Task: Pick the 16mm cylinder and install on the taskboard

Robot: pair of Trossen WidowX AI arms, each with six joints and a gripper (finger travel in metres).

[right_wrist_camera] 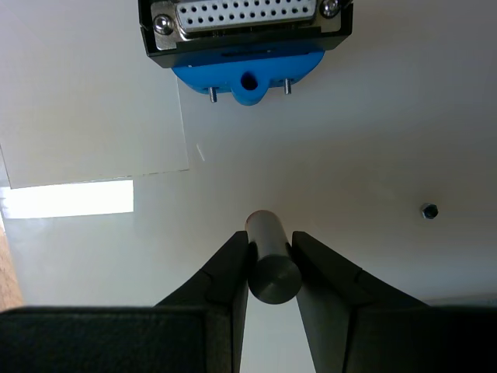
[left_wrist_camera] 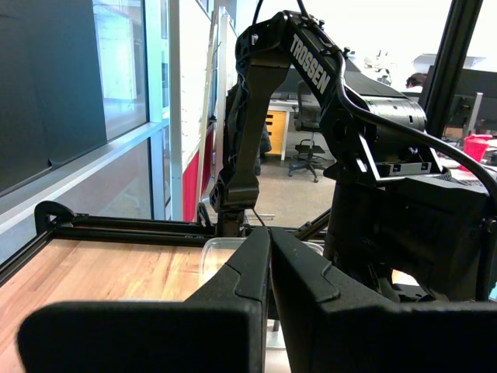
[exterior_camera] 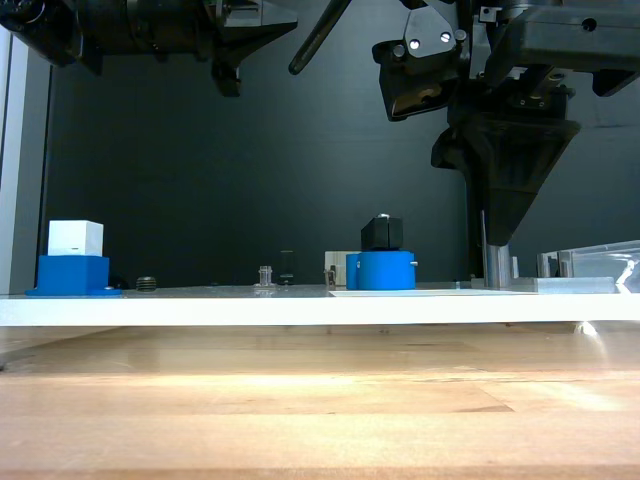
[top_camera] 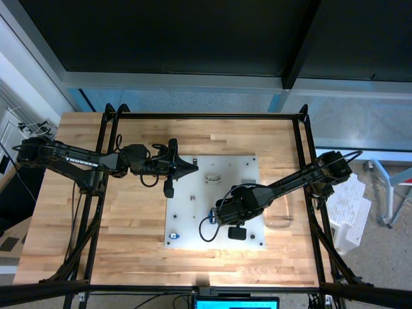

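From overhead, the wooden table [top_camera: 71, 225] carries the white taskboard [top_camera: 193, 225] inside a black frame. The right end effector [top_camera: 220, 215] hangs nose-down over the board's middle, just beside a blue fitting [top_camera: 211, 214]. It hides the 16mm cylinder [right_wrist_camera: 272, 268] from up here. The left end effector [top_camera: 193, 167] points inward above the board's far left edge, well apart from the work. A clear plastic tray [top_camera: 281, 217] lies at the board's right.

At table height, the right end effector [exterior_camera: 500, 235] tapers straight down and the cylinder [exterior_camera: 497, 268] stands upright below it, long axis vertical. Its foot is down at the board's surface [exterior_camera: 300, 305]. Whether it sits in a hole, I can't tell.

The left wrist camera shows the left arm's fingers [left_wrist_camera: 248, 272] pressed together on nothing, looking across at the right arm, with windows and office chairs beyond.

The right wrist camera settles it: the fingers [right_wrist_camera: 233, 264] pinch the grey cylinder between them, its axis running along the end effector toward the white board, with the blue fitting and its silver connector [right_wrist_camera: 245, 19] just ahead. The right arm has the job, and I'd guess the next move is straight down.
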